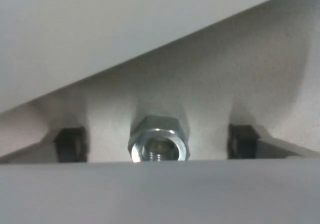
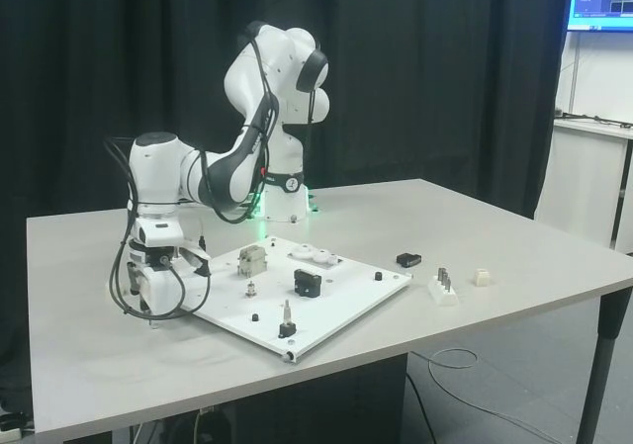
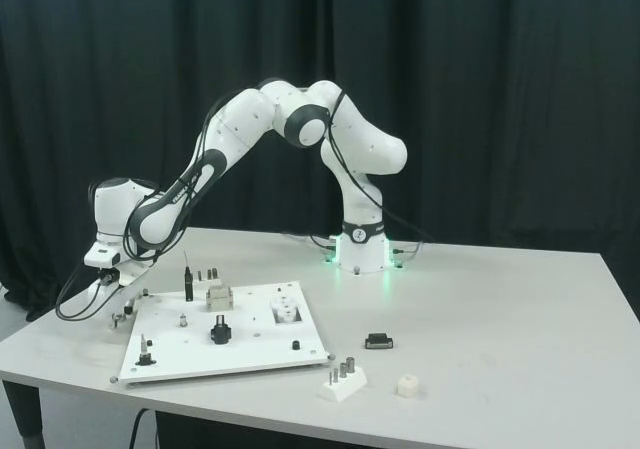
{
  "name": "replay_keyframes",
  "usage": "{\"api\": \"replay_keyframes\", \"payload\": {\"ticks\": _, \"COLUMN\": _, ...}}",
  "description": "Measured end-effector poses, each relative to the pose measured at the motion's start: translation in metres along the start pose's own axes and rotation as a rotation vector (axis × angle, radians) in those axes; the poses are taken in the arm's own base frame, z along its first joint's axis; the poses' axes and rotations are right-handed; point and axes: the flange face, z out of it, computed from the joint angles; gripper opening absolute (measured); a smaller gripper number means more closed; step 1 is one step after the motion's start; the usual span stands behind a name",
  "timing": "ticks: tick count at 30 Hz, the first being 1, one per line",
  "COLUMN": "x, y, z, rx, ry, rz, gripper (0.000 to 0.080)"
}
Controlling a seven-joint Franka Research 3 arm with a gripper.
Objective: Pick bolt 4.
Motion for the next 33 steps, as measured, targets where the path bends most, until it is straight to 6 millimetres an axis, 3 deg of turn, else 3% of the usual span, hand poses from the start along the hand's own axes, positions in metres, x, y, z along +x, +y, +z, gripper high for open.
{"api": "replay_keyframes", "payload": {"ticks": 2, "x": 0.0, "y": 0.0, "z": 0.0, "rx": -0.001, "ry": -0.001, "rz": -0.002, "gripper": 0.08}}
{"api": "replay_keyframes", "payload": {"ticks": 3, "x": -0.001, "y": 0.0, "z": 0.0, "rx": -0.001, "ry": -0.001, "rz": -0.004, "gripper": 0.0522}}
{"api": "replay_keyframes", "payload": {"ticks": 9, "x": -0.001, "y": 0.0, "z": 0.0, "rx": -0.002, "ry": -0.001, "rz": -0.011, "gripper": 0.0522}}
{"api": "replay_keyframes", "payload": {"ticks": 10, "x": -0.001, "y": 0.0, "z": 0.0, "rx": -0.002, "ry": -0.001, "rz": -0.011, "gripper": 0.0364}}
{"api": "replay_keyframes", "payload": {"ticks": 14, "x": -0.002, "y": 0.0, "z": 0.0, "rx": -0.003, "ry": -0.002, "rz": -0.01, "gripper": 0.0364}}
{"api": "replay_keyframes", "payload": {"ticks": 15, "x": -0.002, "y": 0.0, "z": 0.0, "rx": -0.003, "ry": -0.002, "rz": -0.01, "gripper": 0.0241}}
{"api": "replay_keyframes", "payload": {"ticks": 33, "x": -0.004, "y": 0.004, "z": -0.012, "rx": -0.015, "ry": 0.003, "rz": -0.008, "gripper": 0.0242}}
